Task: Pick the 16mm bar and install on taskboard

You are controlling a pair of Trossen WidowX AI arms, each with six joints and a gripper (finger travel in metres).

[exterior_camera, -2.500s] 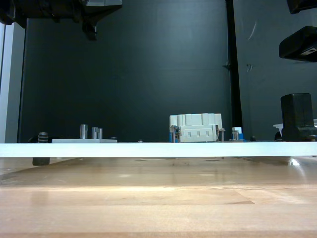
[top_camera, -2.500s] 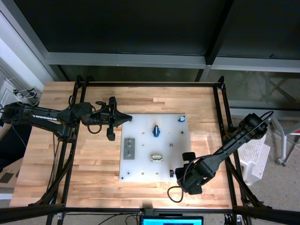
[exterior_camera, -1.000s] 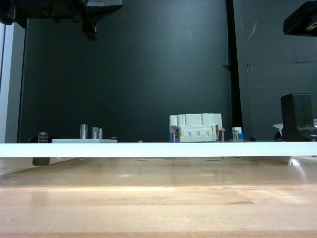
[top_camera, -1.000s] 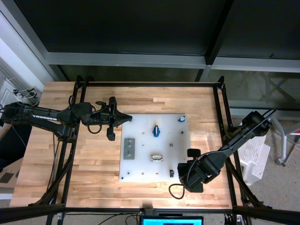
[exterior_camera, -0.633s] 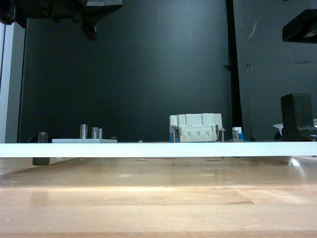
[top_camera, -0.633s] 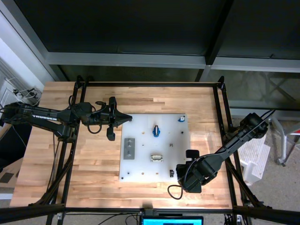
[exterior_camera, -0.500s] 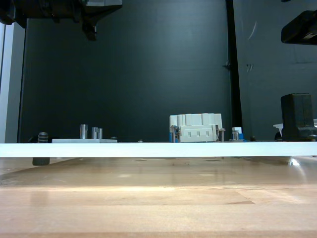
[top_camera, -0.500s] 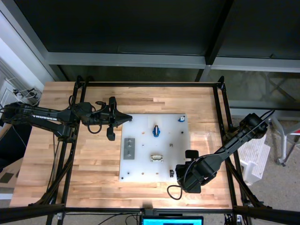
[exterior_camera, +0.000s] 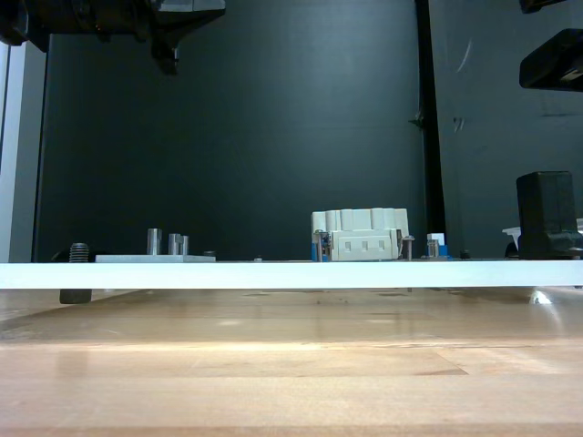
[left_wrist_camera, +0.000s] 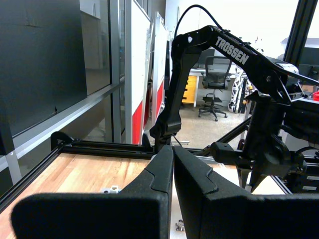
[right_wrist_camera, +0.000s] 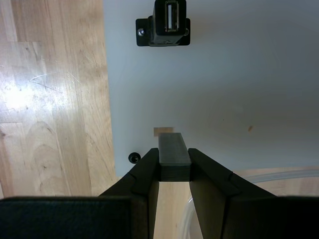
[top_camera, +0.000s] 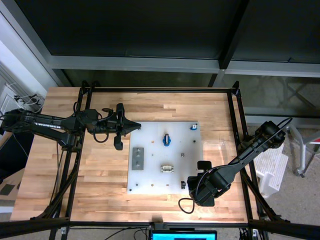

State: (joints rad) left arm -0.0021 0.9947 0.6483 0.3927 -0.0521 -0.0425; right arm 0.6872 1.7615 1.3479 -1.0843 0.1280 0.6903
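Observation:
The 16mm bar (right_wrist_camera: 174,150), a short dark rectangular piece, is held between the fingers of my right gripper (right_wrist_camera: 174,160), clear of the board. It hangs just above a small rectangular slot (right_wrist_camera: 163,131) near the edge of the white taskboard (right_wrist_camera: 239,89). From above, the right gripper (top_camera: 196,186) points down over the board's near-right corner (top_camera: 192,192). My left gripper (top_camera: 135,127) hovers at the board's far-left edge, shut and holding nothing, its fingers (left_wrist_camera: 162,172) pressed together.
A black socket (right_wrist_camera: 163,22) sits on the board ahead of the held bar. A grey block with pegs (top_camera: 137,159), a beige connector (top_camera: 167,169) and a blue part (top_camera: 166,139) stand on the board. Black frame rails (top_camera: 239,130) border the table.
The right arm rose a little over the board's near-right corner, then came back down slightly, still holding the bar. The left arm has not moved.

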